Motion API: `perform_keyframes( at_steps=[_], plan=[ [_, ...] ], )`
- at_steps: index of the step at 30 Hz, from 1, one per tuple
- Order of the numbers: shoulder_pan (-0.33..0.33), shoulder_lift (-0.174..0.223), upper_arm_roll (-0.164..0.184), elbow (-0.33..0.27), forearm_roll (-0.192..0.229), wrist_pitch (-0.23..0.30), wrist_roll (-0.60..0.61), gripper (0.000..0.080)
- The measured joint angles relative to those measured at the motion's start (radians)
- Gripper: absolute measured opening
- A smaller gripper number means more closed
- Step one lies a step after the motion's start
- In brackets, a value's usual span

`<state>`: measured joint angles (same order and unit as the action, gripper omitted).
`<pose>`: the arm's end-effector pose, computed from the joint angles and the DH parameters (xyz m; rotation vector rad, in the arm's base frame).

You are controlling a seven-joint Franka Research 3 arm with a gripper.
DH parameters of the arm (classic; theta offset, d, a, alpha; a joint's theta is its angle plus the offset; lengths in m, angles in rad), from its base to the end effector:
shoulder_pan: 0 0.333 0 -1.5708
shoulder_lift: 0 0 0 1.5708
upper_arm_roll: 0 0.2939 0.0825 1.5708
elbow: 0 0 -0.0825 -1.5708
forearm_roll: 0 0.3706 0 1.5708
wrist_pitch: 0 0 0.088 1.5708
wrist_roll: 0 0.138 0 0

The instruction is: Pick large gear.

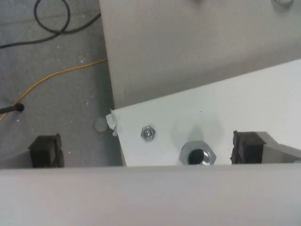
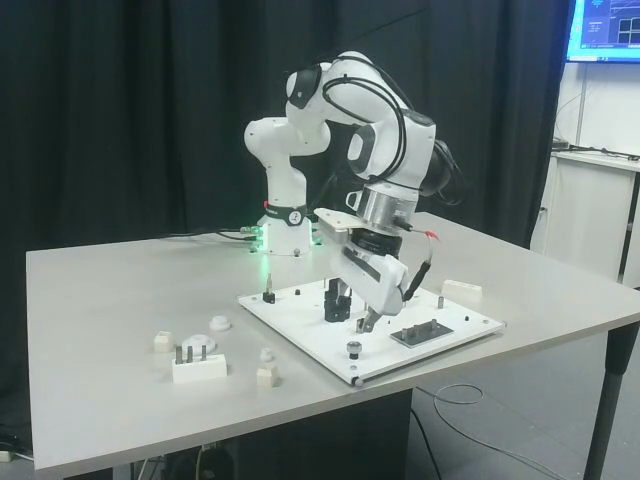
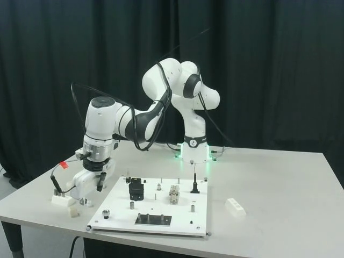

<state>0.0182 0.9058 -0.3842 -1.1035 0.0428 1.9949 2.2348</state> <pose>0.7189 -0.1854 0.2574 0.9827 -2.8375 0.3518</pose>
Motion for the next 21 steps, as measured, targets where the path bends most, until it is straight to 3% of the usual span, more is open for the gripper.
perform_keyframes(
  at_steps=[10, 15, 21],
  plan=[
    [0.000, 0.000, 0.001, 0.003, -0.015, -0.002, -0.007, 0.0800],
    [-0.003, 0.000, 0.006, 0.005, -0.040, -0.004, -0.080, 0.0800],
    [-0.035, -0.005, 0.049, 0.013, -0.098, -0.012, -0.133, 0.0800]
  ],
)
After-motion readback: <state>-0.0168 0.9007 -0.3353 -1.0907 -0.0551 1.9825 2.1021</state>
